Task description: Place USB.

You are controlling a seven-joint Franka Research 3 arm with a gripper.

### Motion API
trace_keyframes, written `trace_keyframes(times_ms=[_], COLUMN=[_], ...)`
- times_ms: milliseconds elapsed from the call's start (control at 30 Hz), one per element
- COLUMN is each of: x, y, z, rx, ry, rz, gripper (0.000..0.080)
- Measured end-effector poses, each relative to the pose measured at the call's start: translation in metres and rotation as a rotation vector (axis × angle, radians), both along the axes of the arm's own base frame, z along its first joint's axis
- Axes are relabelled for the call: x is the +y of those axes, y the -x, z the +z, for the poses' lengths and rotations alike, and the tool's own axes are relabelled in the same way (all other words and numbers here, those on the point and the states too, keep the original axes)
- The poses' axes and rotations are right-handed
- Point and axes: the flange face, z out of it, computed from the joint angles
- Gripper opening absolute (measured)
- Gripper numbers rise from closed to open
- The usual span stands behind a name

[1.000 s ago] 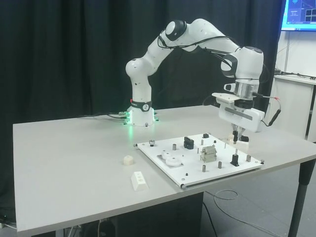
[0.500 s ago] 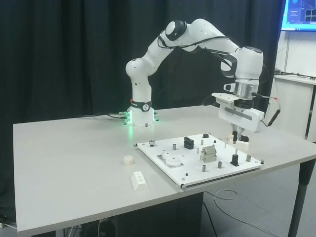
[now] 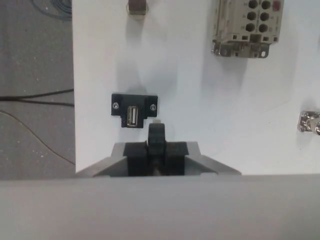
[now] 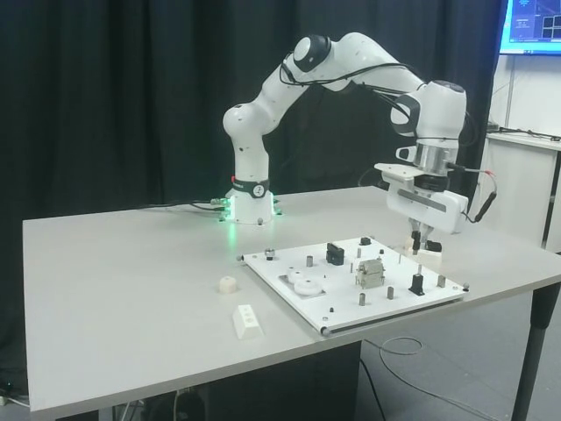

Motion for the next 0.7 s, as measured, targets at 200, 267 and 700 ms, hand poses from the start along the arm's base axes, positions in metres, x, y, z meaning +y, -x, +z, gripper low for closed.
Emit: trace_keyframes(times_ms=[200, 267, 700], x=[-0.002, -0.002, -0.011], y=[0.000, 0.000, 0.001], z=[0.003, 0.004, 0.007], rx=[-0.003, -0.003, 0.006], ry=[-0.001, -0.001, 0.016], rz=[-0.002, -0.001, 0.000], gripper=[0.0070, 0.0070, 0.0070])
